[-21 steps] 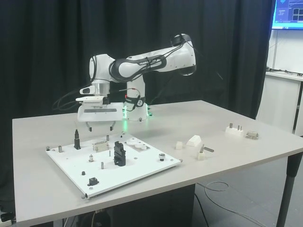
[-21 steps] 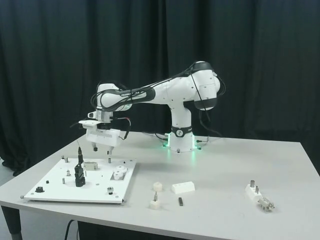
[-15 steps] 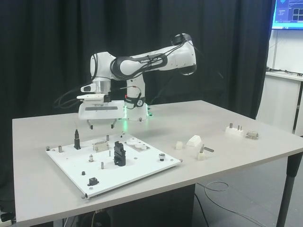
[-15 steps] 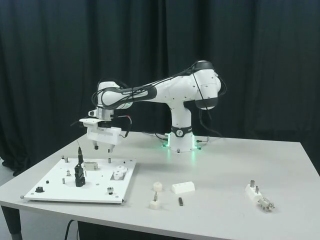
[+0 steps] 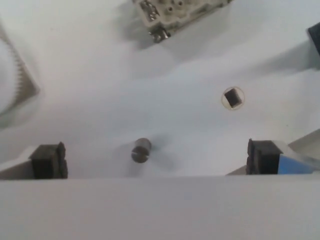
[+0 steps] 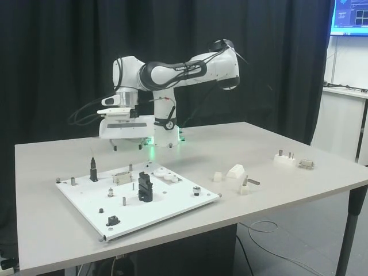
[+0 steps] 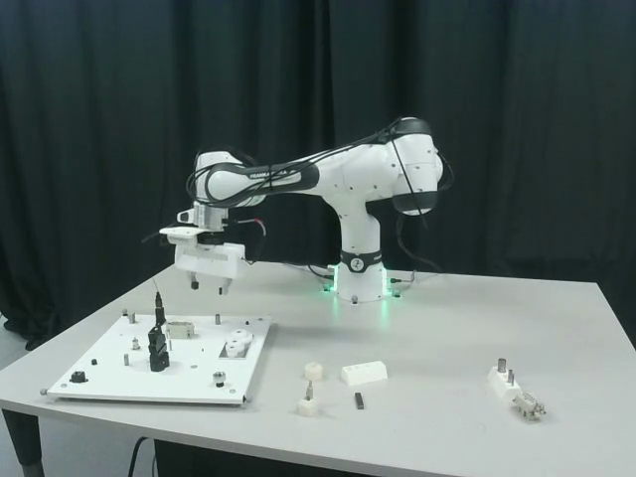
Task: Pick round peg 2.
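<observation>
- Plainly, nothing is grasped yet: the gripper [image 6: 127,148] hangs above the white board [image 6: 172,208], its fingers [image 5: 48,161] spread wide and empty.
- In the wrist view, a small round peg [image 5: 141,150] stands upright on the board between the two fingertips, likely round peg 2.
- Beside it sit a grey connector [image 5: 172,14] and a square hole [image 5: 233,97].
- Descent, closing and lifting all remain.

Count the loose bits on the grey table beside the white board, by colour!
White: 4 (round piece, wedge block, small block, peg holder)
Black: 1 (small bar)
Grey: 1 (connector)
Total: 6
</observation>
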